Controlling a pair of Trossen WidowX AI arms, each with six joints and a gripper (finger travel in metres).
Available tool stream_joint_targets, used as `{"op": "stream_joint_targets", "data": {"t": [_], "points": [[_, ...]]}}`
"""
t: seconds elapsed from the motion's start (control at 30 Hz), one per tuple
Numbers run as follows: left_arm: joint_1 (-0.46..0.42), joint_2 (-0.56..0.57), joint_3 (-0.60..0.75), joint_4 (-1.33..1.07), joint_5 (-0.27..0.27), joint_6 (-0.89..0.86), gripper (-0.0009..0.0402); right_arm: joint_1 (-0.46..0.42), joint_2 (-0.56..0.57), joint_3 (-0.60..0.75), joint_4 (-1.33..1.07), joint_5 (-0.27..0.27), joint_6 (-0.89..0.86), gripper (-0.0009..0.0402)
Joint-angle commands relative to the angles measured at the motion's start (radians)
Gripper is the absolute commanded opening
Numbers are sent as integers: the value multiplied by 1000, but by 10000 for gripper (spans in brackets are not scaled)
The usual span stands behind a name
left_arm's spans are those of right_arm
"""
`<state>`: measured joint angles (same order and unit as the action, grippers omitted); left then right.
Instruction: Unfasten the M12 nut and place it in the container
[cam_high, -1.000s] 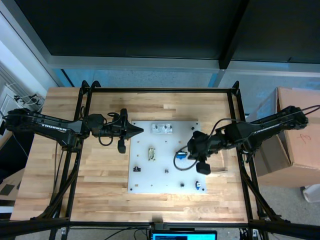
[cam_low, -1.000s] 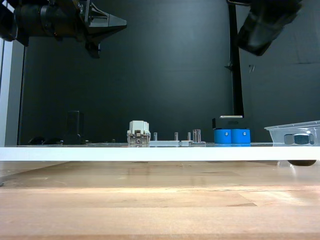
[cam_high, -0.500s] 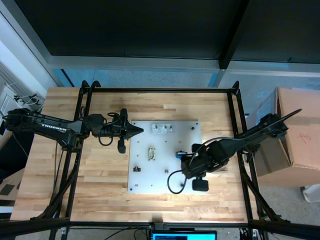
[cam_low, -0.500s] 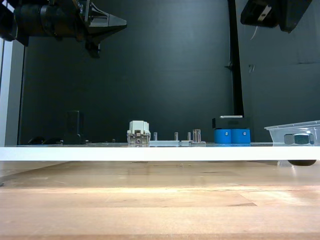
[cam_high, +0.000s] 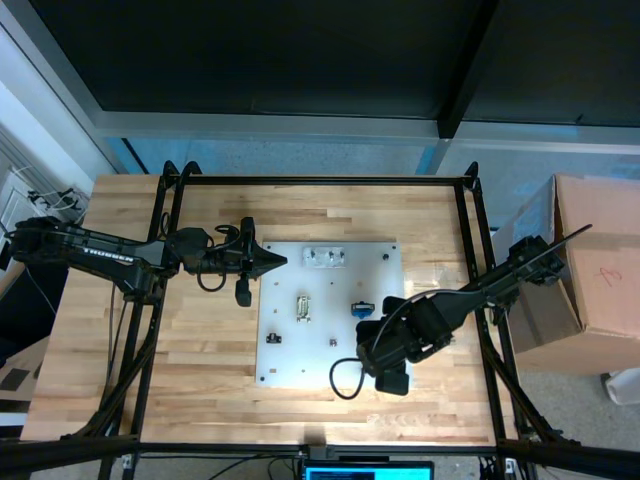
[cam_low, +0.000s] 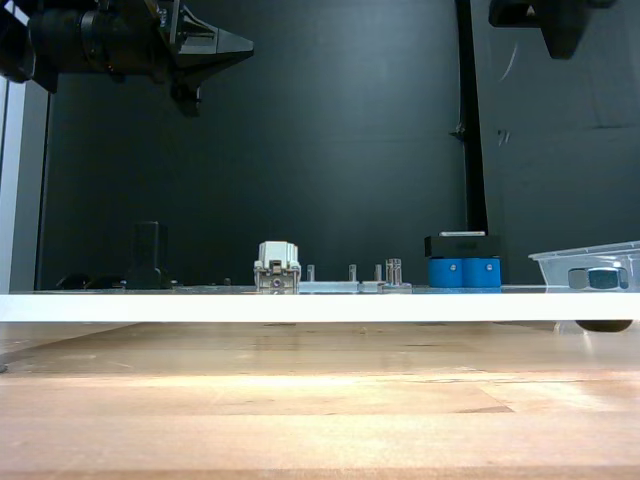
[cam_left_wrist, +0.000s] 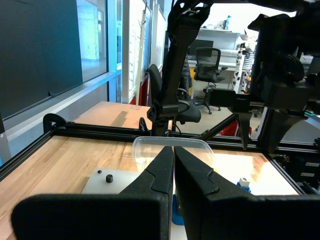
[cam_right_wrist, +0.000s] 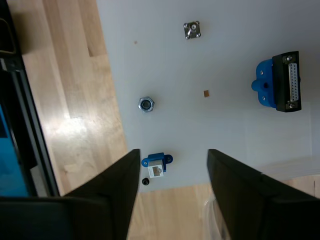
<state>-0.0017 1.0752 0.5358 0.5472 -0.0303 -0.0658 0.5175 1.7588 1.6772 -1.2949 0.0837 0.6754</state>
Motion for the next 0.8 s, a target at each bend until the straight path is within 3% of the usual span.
{"op": "stream_joint_targets", "data": {"t": [0.03, 0.23, 0.8], "points": [[0, 0, 0, 0, 0, 0, 0, 5, 0, -19, 10, 2, -2, 238], [0, 0, 0, 0, 0, 0, 0, 16, 33, -53, 70, 2, -3, 259], [0, 0, 0, 0, 0, 0, 0, 26, 211, -84, 214, -14, -32, 259]]}}
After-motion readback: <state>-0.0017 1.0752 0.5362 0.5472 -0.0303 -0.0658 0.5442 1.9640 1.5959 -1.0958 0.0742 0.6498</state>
